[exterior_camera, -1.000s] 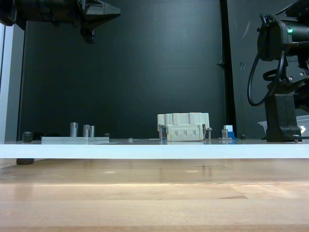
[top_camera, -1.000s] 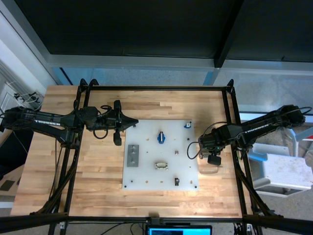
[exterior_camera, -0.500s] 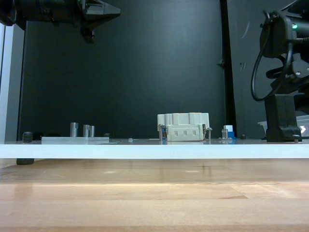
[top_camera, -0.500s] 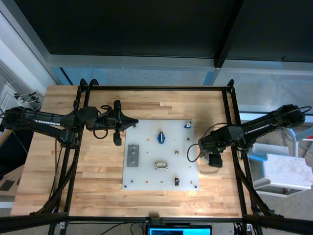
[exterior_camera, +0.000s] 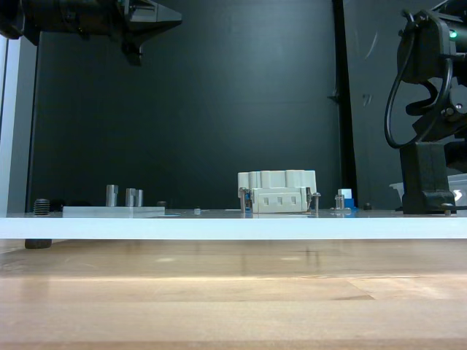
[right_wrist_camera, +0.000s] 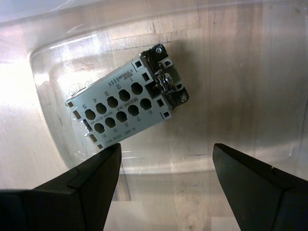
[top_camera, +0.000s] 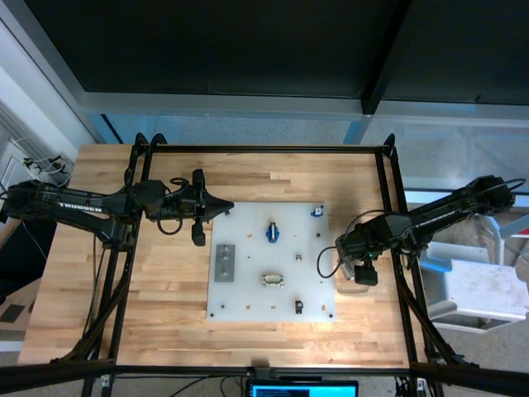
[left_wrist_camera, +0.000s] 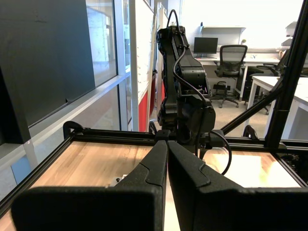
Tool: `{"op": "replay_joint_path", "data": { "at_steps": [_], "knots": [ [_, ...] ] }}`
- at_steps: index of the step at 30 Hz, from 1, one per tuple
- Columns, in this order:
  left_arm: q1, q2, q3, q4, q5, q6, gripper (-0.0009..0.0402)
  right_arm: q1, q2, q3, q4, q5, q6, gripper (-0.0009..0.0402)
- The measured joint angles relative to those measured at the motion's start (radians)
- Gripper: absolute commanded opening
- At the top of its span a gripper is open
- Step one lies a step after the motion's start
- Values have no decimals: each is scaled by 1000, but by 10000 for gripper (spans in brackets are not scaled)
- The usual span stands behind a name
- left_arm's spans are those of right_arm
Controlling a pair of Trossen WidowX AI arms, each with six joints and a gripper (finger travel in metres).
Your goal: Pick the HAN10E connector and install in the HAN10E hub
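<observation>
The HAN10E connector (right_wrist_camera: 126,108), a pale grey block with two rows of numbered pin holes and a metal clip end, lies tilted in a clear tray (right_wrist_camera: 231,96). My right gripper (right_wrist_camera: 166,166) hovers over it, open, with both fingers apart from the block. In the high view this gripper (top_camera: 359,270) hangs over the tray (top_camera: 352,289), just right of the white board. The HAN10E hub (top_camera: 273,281) stands on the board's near middle, beige with metal end tabs (exterior_camera: 277,192). My left gripper (top_camera: 225,207) is shut and empty, held high at the board's far left corner (exterior_camera: 174,14).
On the white board (top_camera: 240,308) sit a dark grey plate with two holes (top_camera: 225,262), a blue plug (top_camera: 272,232) and a small black block (top_camera: 299,308). A black frame (top_camera: 264,150) rings the wooden table.
The right arm has drifted slightly to the right and nearer over the clear tray. The left arm has not moved.
</observation>
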Motion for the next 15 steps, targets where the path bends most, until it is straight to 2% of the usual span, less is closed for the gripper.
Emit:
{"op": "replay_joint_path", "data": {
  "at_steps": [15],
  "knots": [
    [0, 0, 0, 0, 0, 0, 0, 5, 0, 0, 0, 3, 4, 252]
  ]
}}
